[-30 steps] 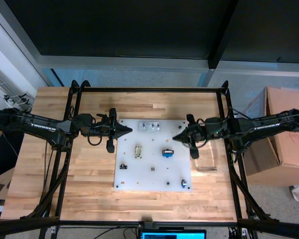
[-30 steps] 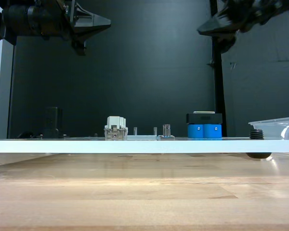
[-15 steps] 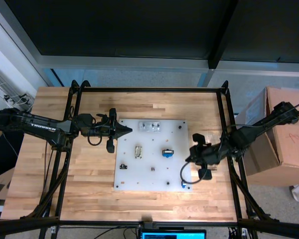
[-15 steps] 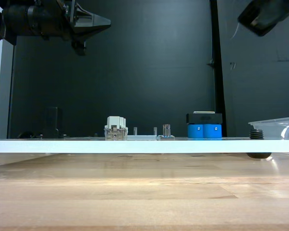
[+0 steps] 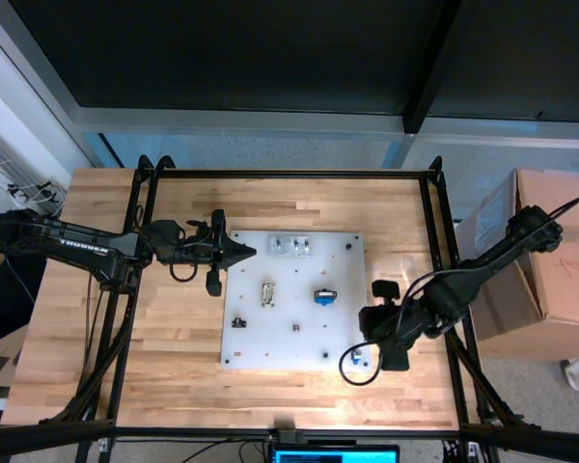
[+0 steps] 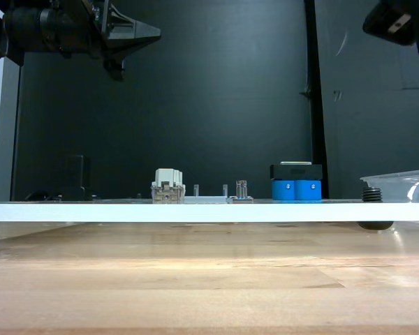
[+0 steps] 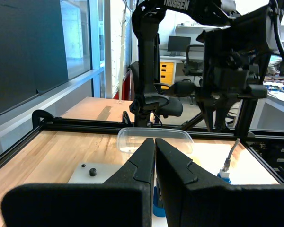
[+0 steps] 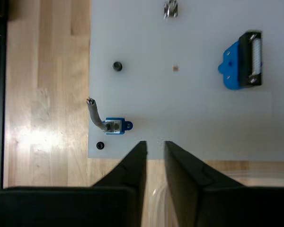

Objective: Remove the RJ45 connector from the taskboard and place in the container

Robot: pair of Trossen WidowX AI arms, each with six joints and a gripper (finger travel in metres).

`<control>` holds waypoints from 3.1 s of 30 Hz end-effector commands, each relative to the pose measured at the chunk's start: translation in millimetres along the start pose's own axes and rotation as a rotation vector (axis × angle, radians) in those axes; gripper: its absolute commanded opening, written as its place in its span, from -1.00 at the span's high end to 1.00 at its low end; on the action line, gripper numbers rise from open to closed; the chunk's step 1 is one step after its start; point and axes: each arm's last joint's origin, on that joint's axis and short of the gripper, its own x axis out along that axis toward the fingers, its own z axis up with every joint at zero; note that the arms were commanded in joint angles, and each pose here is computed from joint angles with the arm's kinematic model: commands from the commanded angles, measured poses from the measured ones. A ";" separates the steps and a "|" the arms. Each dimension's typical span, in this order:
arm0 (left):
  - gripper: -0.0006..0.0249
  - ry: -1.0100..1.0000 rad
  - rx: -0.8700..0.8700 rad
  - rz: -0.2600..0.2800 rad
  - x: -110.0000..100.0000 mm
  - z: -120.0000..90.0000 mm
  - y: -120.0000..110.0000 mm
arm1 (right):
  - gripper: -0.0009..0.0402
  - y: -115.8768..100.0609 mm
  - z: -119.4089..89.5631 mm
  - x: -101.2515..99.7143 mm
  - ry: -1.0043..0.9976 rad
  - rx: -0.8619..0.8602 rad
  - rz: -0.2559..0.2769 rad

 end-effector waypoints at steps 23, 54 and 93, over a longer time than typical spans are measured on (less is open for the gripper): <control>0.95 0.000 0.000 0.000 0.1 0.0 0.0 | -0.18 32.1 -0.3 59.0 0.128 -0.012 -0.018; 0.95 0.000 0.000 0.000 0.1 0.0 0.0 | 0.36 36.0 -11.8 83.5 0.069 0.042 -0.014; 0.95 0.000 0.000 0.000 0.1 0.0 0.0 | 0.96 39.3 -6.7 59.9 0.043 0.063 0.016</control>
